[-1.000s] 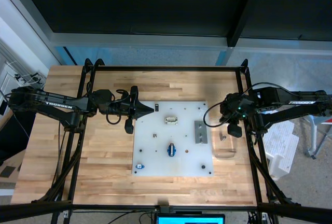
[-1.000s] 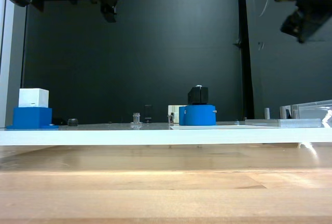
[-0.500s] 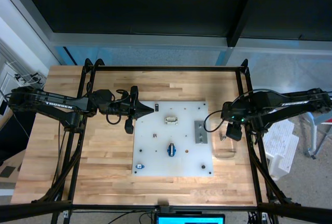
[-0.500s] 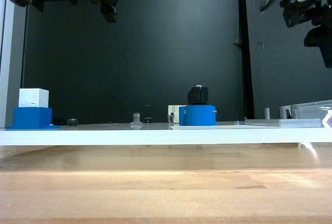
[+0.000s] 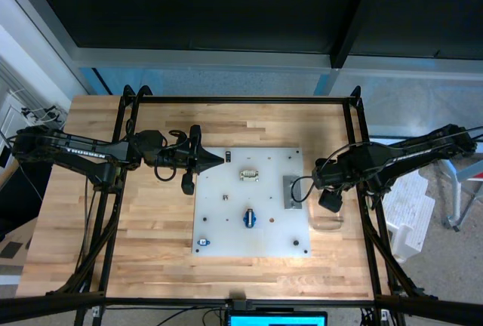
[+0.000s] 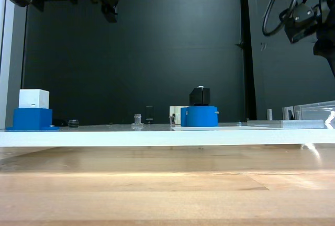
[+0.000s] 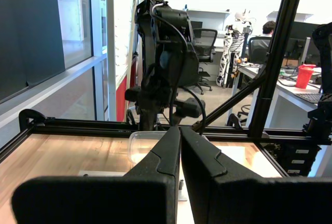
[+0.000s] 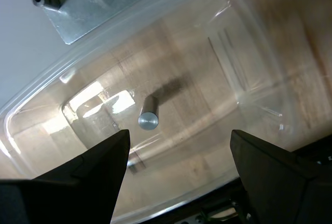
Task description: Pick the 16mm cylinder and install on the taskboard
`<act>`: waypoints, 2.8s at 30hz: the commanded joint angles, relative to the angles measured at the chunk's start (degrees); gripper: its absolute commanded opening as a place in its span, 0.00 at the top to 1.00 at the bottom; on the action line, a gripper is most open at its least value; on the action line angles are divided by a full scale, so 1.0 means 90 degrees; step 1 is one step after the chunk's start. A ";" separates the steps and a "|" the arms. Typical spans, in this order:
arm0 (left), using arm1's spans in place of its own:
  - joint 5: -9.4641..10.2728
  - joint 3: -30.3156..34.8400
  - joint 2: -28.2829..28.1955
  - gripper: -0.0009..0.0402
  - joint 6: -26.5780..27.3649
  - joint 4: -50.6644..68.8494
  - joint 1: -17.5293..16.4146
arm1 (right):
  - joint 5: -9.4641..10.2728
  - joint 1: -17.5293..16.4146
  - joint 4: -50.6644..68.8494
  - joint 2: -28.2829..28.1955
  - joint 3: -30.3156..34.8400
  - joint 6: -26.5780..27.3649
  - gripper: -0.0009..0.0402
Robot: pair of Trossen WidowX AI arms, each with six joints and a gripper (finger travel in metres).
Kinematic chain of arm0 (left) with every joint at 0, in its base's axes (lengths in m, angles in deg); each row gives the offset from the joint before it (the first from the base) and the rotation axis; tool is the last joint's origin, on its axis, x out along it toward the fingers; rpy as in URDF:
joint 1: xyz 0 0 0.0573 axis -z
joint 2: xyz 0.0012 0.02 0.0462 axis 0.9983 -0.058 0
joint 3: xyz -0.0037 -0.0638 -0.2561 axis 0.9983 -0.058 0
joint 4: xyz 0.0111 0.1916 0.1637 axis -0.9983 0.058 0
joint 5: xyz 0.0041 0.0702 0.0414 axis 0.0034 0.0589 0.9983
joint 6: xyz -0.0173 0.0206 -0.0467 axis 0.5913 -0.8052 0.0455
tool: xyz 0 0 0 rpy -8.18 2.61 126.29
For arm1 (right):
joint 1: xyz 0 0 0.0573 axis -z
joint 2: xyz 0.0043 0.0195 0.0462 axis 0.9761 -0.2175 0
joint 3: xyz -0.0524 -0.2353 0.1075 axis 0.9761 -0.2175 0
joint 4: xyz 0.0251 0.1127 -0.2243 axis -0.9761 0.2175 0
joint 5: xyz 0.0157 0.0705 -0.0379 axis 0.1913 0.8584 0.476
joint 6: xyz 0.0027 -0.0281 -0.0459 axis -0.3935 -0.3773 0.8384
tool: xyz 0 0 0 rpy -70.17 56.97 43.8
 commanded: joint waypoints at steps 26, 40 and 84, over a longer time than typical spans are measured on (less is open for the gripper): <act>-0.0002 0.0002 -0.0002 0.98 0.0000 0.0002 -0.0002 | 0.0236 -0.0279 -0.1421 -0.0605 -0.1035 -0.0474 0.44; -0.0002 0.0002 -0.0002 0.98 0.0000 0.0000 -0.0002 | 0.0240 -0.0294 -0.1421 -0.0605 -0.1042 -0.0466 0.67; -0.0002 0.0002 -0.0002 0.98 0.0000 0.0000 -0.0002 | 0.0238 -0.0364 0.0211 -0.1003 0.1382 0.1452 0.95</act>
